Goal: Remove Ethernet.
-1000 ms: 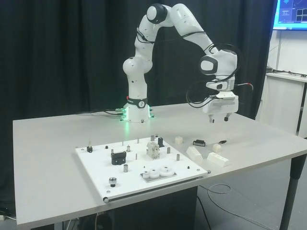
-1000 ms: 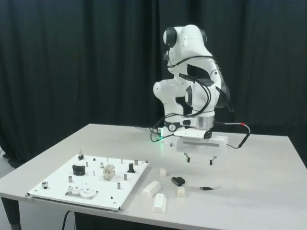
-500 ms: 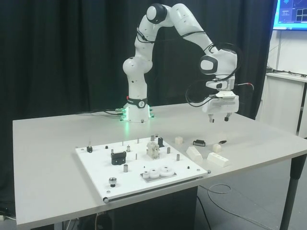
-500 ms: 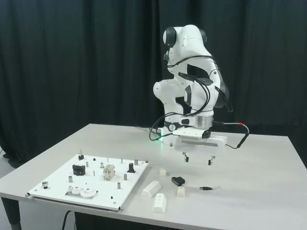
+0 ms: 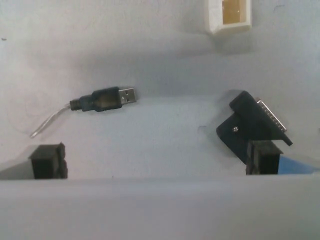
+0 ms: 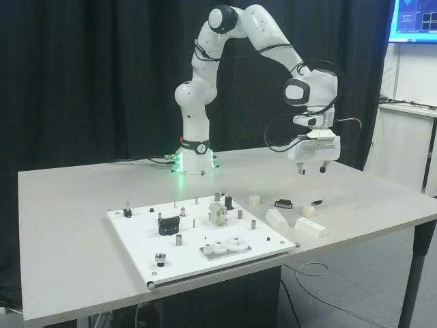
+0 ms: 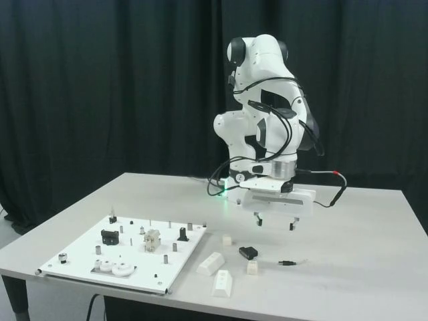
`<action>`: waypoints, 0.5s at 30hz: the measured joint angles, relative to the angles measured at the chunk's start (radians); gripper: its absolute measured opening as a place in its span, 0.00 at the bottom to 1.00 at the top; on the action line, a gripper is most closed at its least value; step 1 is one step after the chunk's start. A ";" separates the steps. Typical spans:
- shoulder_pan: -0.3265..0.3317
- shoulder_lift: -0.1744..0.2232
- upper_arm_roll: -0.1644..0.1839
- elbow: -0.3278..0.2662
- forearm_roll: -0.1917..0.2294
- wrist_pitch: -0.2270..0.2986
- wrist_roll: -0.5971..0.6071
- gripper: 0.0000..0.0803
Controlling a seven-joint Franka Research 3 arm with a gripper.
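My gripper (image 6: 313, 169) (image 7: 274, 224) hangs open above the grey table, to the right of the white board (image 6: 136, 229) (image 7: 80, 267). Nothing is between its black fingertips (image 5: 48, 161). Below it in the wrist view lie a small cabled plug with a metal tip (image 5: 105, 98) and a black connector with a row of pins (image 5: 255, 125). The same plug (image 6: 316, 202) (image 7: 287, 263) and black connector (image 6: 283, 203) (image 7: 248, 252) show on the table in both room views. I cannot tell which part is the Ethernet one.
The board carries several small fixtures, pegs and white gears (image 6: 225, 246). White blocks (image 6: 276, 218) (image 7: 222, 283) lie on the table beside the board, one hollow block (image 5: 229, 15) close to the gripper. The arm's base (image 6: 194, 160) glows green at the back.
The gripper has risen slightly above the table and stays open. The plug, connector and blocks have not moved.
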 joint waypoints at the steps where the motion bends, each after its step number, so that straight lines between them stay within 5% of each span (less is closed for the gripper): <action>1: 0.000 0.000 0.000 0.000 0.000 0.000 0.000 1.00; 15: -0.007 0.000 -0.010 0.010 -0.017 0.001 0.004 1.00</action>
